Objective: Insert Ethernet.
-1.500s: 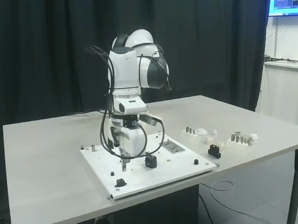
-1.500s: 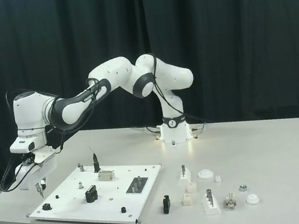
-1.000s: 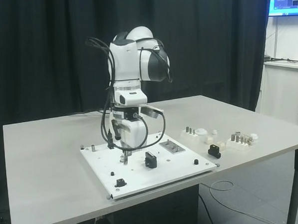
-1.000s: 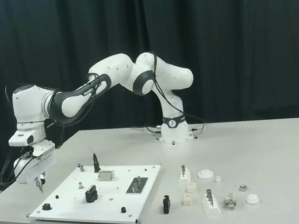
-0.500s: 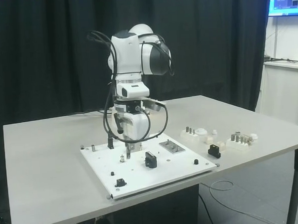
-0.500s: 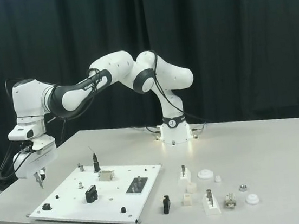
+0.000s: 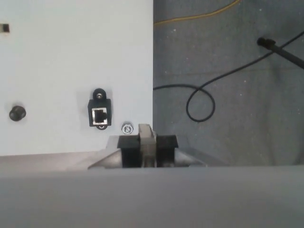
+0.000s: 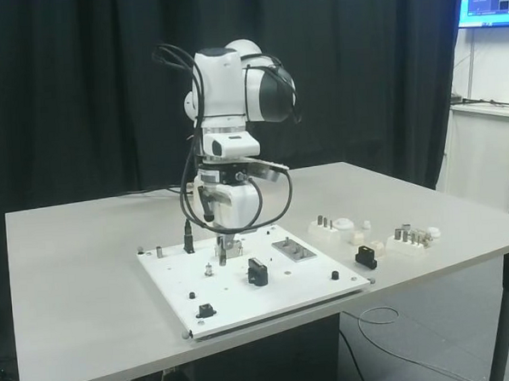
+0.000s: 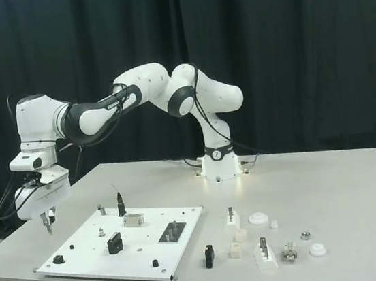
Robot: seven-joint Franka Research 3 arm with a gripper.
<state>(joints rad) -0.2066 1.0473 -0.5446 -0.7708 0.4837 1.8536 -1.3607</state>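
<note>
— Where do we find the socket (image 7: pixel 99 115) the plug has to go into?

— On the white board (image 8: pixel 242 287), close to its corner. In the wrist view we see it as a small black housing with the opening facing up, just beside a small round screw head (image 7: pixel 127 128) and near the board's edge. In the second room view that socket (image 9: pixel 58 259) sits at the board's near corner.

— And the gripper (image 9: pixel 47 225)?

— It hangs above the board's edge, clear of the surface and apart from the socket. Its fingers are drawn together on a thin grey plug (image 7: pixel 146 142), which we see standing upright between the black pads (image 7: pixel 128 147).

— What else do we see near the board?

— A black block (image 8: pixel 257 271) stands on the board, and beyond the board several small white parts (image 9: pixel 242 234) lie on the grey table (image 8: pixel 88 267). Past the board's edge, a black cable (image 7: pixel 199 102) loops on the floor.
</note>
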